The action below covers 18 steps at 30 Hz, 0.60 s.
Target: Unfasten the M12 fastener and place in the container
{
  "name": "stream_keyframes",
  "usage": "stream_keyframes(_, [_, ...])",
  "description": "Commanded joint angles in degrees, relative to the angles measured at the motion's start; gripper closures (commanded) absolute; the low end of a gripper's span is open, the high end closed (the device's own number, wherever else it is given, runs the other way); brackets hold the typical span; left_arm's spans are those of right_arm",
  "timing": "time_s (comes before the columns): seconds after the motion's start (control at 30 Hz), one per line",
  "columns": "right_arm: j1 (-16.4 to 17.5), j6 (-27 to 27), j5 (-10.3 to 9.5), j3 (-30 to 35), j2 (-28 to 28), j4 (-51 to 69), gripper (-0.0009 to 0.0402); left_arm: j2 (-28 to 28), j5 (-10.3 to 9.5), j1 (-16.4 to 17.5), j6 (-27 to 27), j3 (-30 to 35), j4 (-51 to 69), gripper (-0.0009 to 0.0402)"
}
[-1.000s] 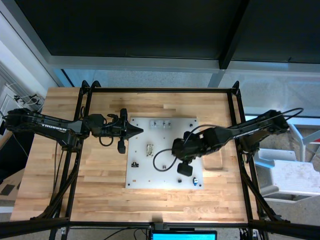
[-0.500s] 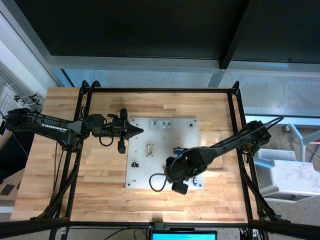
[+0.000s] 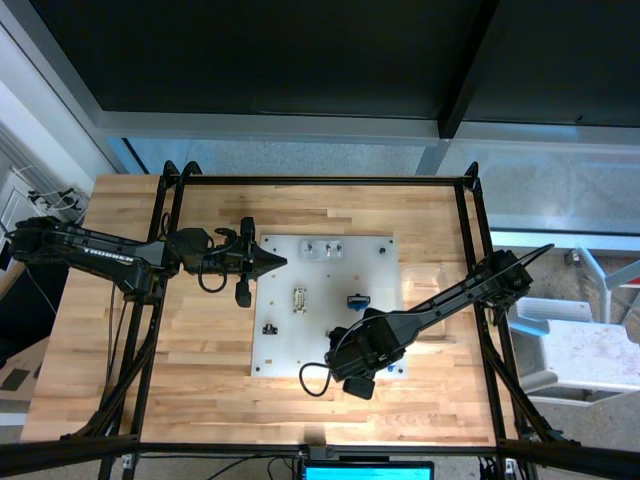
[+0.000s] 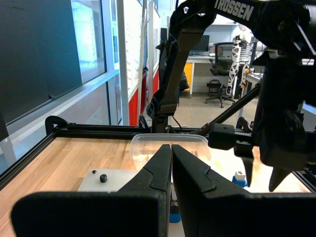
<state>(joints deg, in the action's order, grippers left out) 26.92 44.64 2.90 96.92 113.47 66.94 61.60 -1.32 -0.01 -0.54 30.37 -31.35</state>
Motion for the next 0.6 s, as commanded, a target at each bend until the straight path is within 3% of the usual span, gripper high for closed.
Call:
stream_keyframes(0.03, [0.04, -0.07, -0.13, -0.48, 0.81, -0.22, 0.0186, 0.00, 0.00, 0.00, 0.00, 0.00, 0.00, 0.0393])
stream_keyframes(0.2, [0.02, -1.38, 0.00, -2.03, 1.31, -2.56, 0.0157, 0.00, 0.02, 0.00, 0.00, 0.00, -0.02, 0.0393])
stream_keyframes(0.6, [-0.07, -3.10, 0.02, -6.80, 1.40, -7.02, 0.0162, 0.00, 0.02, 0.00, -0.02, 0.00, 0.00, 0.0393])
